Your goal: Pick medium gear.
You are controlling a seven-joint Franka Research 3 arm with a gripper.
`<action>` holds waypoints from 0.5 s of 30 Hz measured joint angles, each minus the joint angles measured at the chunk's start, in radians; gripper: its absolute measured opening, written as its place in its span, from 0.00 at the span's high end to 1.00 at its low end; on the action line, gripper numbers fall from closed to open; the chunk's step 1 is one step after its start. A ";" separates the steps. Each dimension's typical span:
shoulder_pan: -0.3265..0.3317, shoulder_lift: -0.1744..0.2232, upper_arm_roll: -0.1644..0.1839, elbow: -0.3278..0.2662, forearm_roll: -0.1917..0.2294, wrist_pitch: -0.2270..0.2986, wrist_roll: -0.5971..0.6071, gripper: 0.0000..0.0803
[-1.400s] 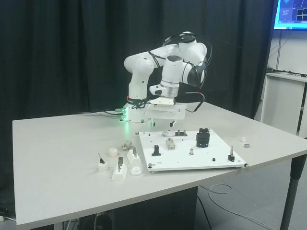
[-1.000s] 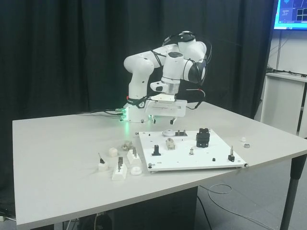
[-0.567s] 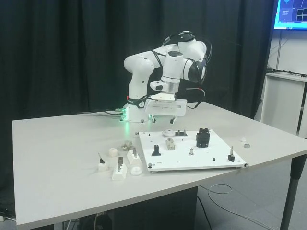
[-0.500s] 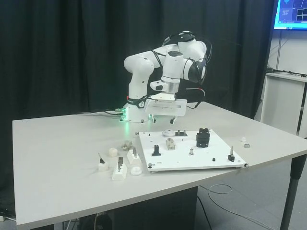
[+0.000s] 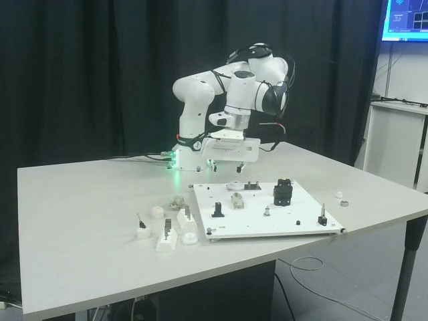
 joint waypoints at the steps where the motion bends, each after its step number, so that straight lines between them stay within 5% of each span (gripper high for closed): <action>1: -0.001 0.000 0.000 0.000 0.000 0.001 0.000 0.00; 15: -0.015 0.000 -0.004 0.012 0.000 0.044 -0.005 0.00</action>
